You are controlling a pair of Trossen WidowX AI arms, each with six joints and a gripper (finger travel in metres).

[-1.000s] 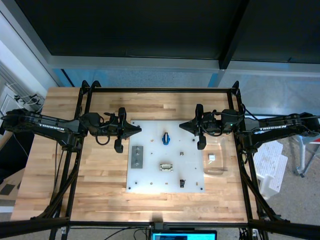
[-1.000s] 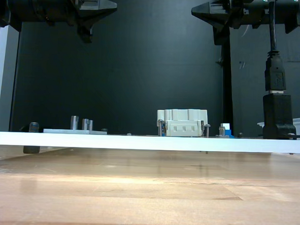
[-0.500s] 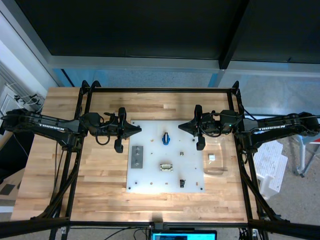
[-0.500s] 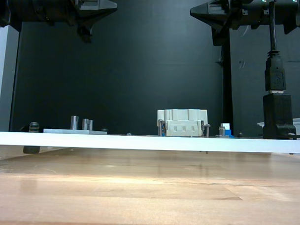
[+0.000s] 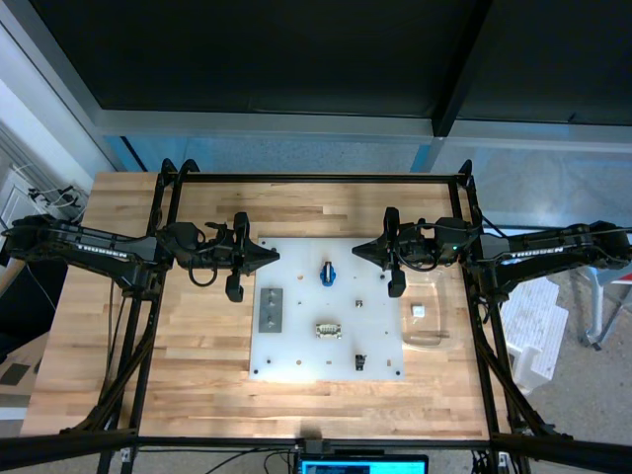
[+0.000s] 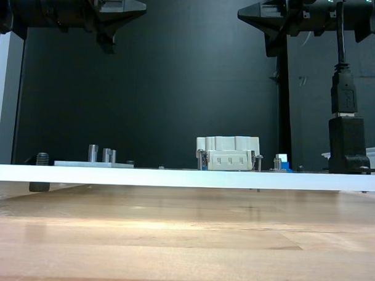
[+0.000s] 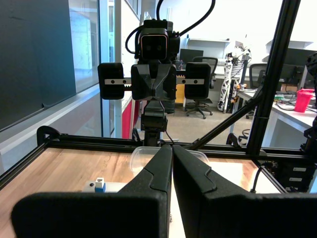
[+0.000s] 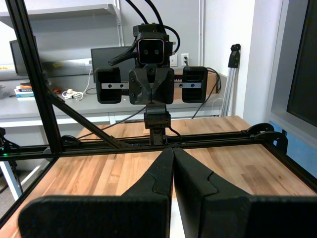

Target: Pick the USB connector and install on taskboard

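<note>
The taskboard [image 5: 296, 346] is a white square plate in the middle of the wooden table, seen edge-on in the low view [image 6: 143, 176]. The USB connector [image 5: 360, 361] is a small dark plug near the board's front right. It stands upright on a black socket [image 6: 347, 149], plug body [image 6: 345, 93] above it. My left gripper [image 5: 275, 254] [image 6: 143, 7] [image 7: 172, 166] hangs shut and empty, high over the board's left rear edge. My right gripper [image 5: 355, 248] [image 6: 240, 14] [image 8: 173, 168] faces it over the rear right, also shut and empty.
On the board are a blue knob [image 5: 328, 272], a grey metal block [image 5: 269, 309] and a beige connector [image 5: 329, 330] [image 6: 228, 153]. A clear plastic tray [image 5: 434, 336] holding a small white cube [image 5: 419, 310] lies right of the board. Black frame rails [image 5: 316, 179] border the table.
The right gripper has crept very slightly leftward. The left arm and everything on the board stay where they were.
</note>
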